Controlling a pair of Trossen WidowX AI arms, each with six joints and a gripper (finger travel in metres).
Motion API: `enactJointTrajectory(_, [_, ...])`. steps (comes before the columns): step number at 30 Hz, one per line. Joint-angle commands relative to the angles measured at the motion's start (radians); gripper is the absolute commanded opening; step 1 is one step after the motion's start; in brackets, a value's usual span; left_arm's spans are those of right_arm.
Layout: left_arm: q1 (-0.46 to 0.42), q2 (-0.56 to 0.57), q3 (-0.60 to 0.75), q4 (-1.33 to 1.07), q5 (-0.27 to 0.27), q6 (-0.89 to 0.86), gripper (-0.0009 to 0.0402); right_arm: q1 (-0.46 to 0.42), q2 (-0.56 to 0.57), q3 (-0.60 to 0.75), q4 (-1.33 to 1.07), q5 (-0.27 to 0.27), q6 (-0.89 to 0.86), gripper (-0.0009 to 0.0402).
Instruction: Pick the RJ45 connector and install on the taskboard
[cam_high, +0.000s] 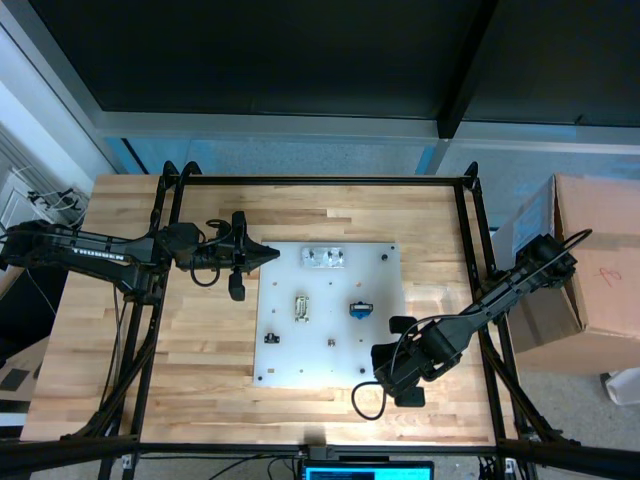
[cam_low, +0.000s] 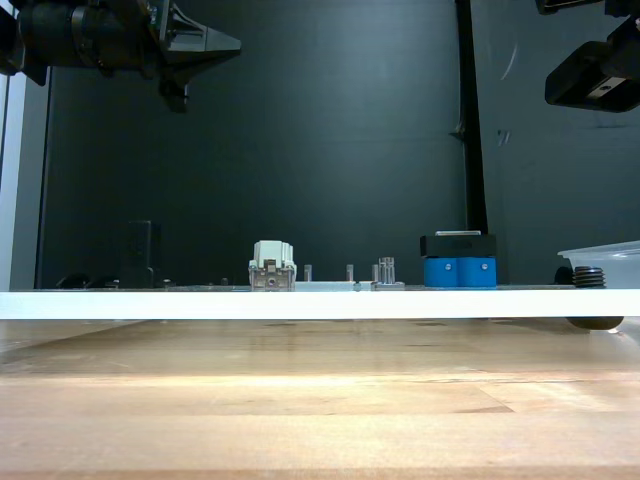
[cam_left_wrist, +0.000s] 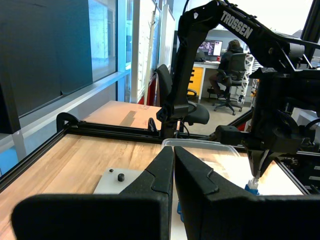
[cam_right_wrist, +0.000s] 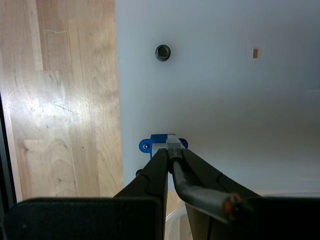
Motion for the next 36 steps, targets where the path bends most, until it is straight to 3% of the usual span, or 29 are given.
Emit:
enactJointTrajectory(1, [0.000,0.000,0.000,0.000,0.000,0.000,0.0000,0.000,0.003,-0.004,-0.006,-0.003,0.000,0.0000])
enactJointTrajectory(22, [0.000,0.000,0.000,0.000,0.000,0.000,0.0000,0.000,0.002,-0.003,0.000,-0.004,0.001,0.0000])
enactJointTrajectory(36, [0.000,0.000,0.000,0.000,0.000,0.000,0.0000,-0.003,-0.017,0.084,-0.055,-0.002,-0.004,0.0000])
